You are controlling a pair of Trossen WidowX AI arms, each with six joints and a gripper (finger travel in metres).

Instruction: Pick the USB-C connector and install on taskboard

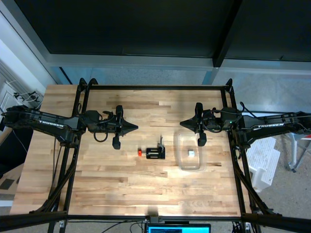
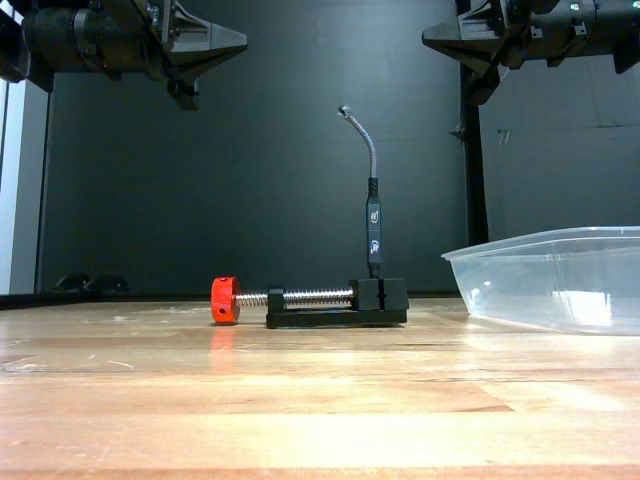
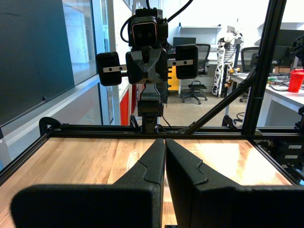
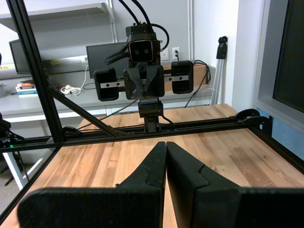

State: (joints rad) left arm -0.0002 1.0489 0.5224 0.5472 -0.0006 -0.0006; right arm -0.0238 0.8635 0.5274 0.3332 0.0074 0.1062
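black arms (image 1: 43, 120) lettered trossen in white, left gripper (image 1: 135, 127) and right gripper (image 1: 181, 124) tapering to pointed fingers (image 3: 151, 164).

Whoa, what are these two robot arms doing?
Nothing is being handled. The left gripper and the right gripper both hang shut above the wooden table, pointing at each other, holding nothing. Between them, on the table, sits the taskboard, a small black block with a red-orange knob and a thin post sticking up. A small white piece lies in the clear plastic tray beside it.

The wooden bench (image 1: 97, 184) carries 2 things: the black taskboard (image 1: 156, 153) with its red-orange knob (image 1: 139, 152) near the middle, and a clear plastic tray (image 1: 184, 164) close beside it, not touching.
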